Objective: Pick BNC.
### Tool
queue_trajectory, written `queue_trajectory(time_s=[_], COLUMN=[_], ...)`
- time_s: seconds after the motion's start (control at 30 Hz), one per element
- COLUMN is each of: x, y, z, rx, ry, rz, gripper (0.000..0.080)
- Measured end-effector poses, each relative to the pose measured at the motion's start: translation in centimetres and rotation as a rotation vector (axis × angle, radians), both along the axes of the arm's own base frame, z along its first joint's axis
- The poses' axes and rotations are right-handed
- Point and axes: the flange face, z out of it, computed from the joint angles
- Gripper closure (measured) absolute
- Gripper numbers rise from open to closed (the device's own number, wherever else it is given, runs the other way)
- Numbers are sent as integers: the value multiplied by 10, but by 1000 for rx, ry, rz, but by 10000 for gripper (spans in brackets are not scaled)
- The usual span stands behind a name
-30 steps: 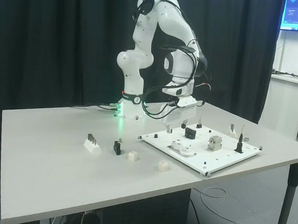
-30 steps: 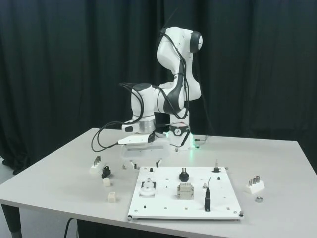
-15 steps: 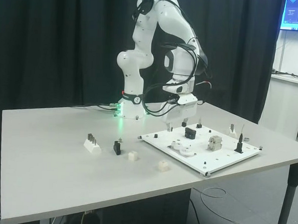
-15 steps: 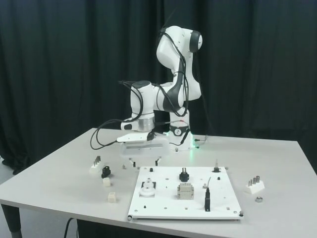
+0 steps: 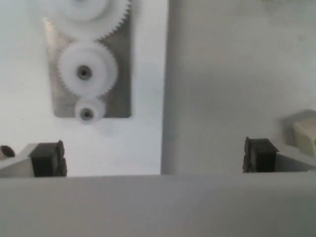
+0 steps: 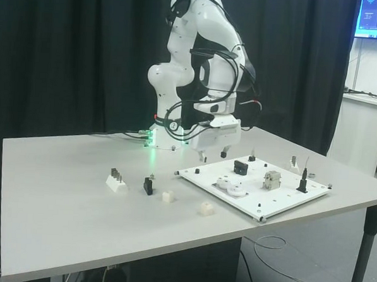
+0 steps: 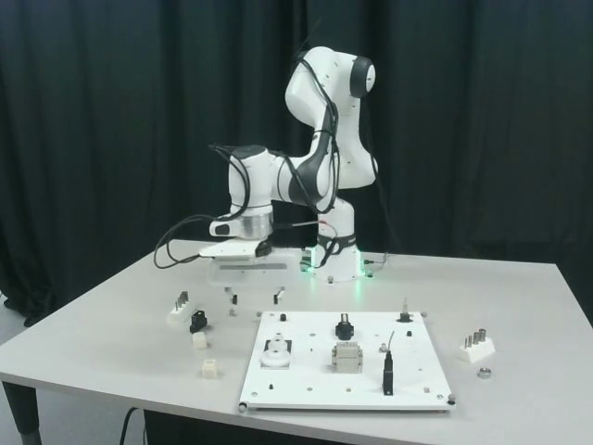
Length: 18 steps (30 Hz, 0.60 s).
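I have lifted off the white board (image 6: 280, 195) and swung out past its edge, jaws spread wide and empty, which I judge heads me toward the small black plug (image 6: 148, 185), my guess for the BNC, on the bench (image 6: 58, 210) beside a white holder (image 6: 116, 181).

You'll find the board (image 7: 417, 371) on the table (image 7: 519, 306) before the arm's base (image 7: 335, 260). The gears (image 7: 275, 353) sit on its left part; two small blocks (image 7: 205, 355) lie beside it.
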Motion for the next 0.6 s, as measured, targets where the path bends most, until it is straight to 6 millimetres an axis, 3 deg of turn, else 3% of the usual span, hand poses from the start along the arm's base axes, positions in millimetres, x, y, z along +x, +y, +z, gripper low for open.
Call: queue_trajectory(time_s=[0.6], x=[-32], y=[-69], z=[-15], rx=[-1], ry=[43], rz=[-104], gripper=[3])
